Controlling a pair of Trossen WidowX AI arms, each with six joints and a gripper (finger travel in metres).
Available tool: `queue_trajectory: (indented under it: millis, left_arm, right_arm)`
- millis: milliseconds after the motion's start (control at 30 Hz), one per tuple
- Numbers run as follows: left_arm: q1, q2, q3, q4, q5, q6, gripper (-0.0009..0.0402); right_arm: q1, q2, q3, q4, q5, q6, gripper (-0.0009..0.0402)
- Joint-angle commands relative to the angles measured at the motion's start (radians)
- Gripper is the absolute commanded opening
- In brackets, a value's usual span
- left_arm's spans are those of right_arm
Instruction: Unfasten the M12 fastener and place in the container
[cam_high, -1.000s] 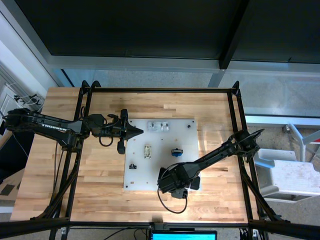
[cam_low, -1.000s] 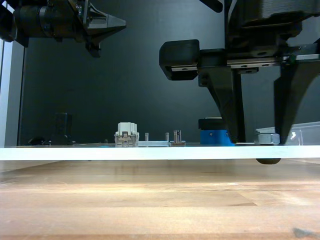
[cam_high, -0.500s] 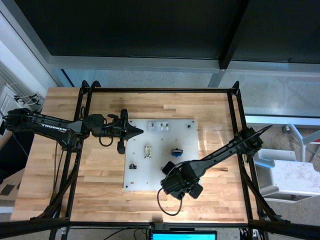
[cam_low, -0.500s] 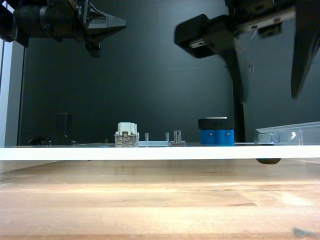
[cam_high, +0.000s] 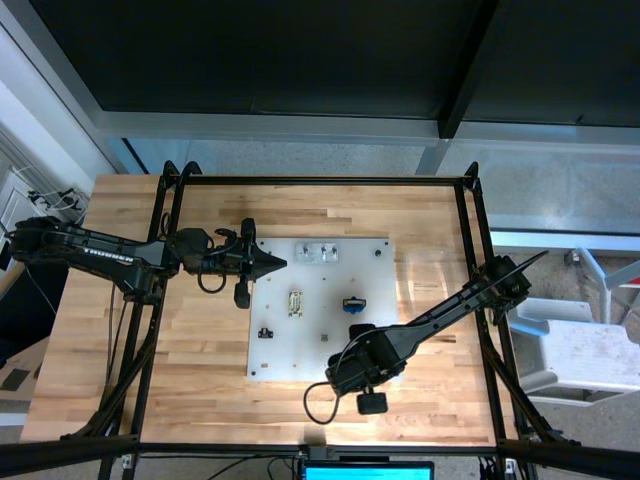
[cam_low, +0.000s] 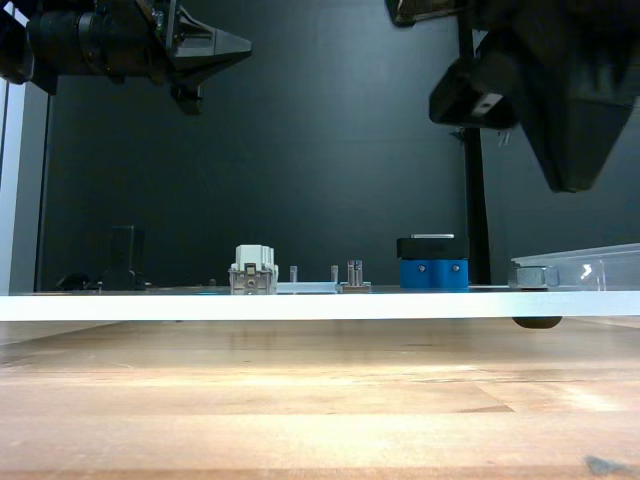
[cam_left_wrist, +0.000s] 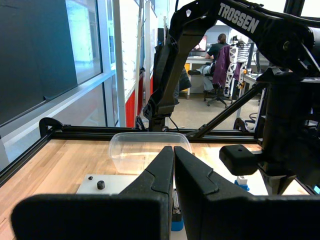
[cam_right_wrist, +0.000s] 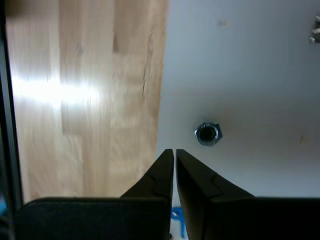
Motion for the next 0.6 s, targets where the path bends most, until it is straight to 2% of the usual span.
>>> queue_trajectory:
  millis: [33,200,600]
  left_arm:
    - [0.000,0.000,0.000,0.000,0.000,0.000,0.0000]
    - [0.000,0.000,0.000,0.000,0.000,0.000,0.0000]
    - [0.000,0.000,0.000,0.000,0.000,0.000,0.0000]
  right_arm:
    - [0.002,0.001,-0.030,0.036,-0.026,0.071,-0.0001]
    - [0.002,0.001,-0.084,0.097,-0.021,0.113,0.0000]
    - [-0.005,0.001,-0.137,0.142,-0.010,0.094,0.0000]
